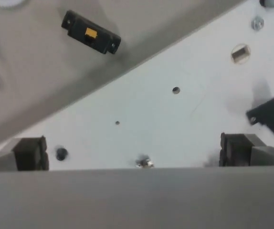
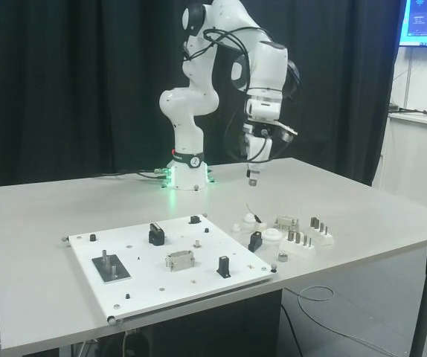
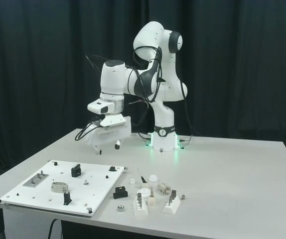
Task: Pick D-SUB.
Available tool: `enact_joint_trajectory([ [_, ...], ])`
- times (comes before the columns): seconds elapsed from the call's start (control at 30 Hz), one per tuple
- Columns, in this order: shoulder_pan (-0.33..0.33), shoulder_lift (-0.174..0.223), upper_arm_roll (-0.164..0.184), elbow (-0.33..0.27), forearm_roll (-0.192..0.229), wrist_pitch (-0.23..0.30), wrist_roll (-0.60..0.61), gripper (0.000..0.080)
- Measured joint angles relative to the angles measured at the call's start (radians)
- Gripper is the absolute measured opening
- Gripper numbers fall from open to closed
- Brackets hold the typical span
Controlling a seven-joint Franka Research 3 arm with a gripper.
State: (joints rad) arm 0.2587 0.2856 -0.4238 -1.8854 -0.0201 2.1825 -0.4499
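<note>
- Gripper [image 1: 134, 150]: fingers spread wide, nothing between them, hanging high above the white board [image 2: 170, 256]
- D-SUB [image 1: 90, 32]: judged to be the black flat connector lying on the grey table [image 2: 42, 216] just off the board's edge, near the loose parts [image 2: 291, 230]; identity not certain
- Step in hand: approach; best centred over the connector, fingers across its narrow sides, then straight down
</note>
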Motion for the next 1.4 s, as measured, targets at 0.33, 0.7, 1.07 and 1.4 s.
enact_joint_trajectory([
  [0.33,0.0,0.025,0.006,0.018,-0.034,0.009,-0.186,0.08],
  [0.7,-0.001,0.039,0.012,0.018,-0.048,0.032,-0.372,0.08],
  [1.07,-0.003,0.062,0.015,0.018,-0.048,0.04,-0.468,0.08],
  [1.4,-0.036,0.08,0.057,0.004,-0.025,0.05,-0.543,0.08],
])
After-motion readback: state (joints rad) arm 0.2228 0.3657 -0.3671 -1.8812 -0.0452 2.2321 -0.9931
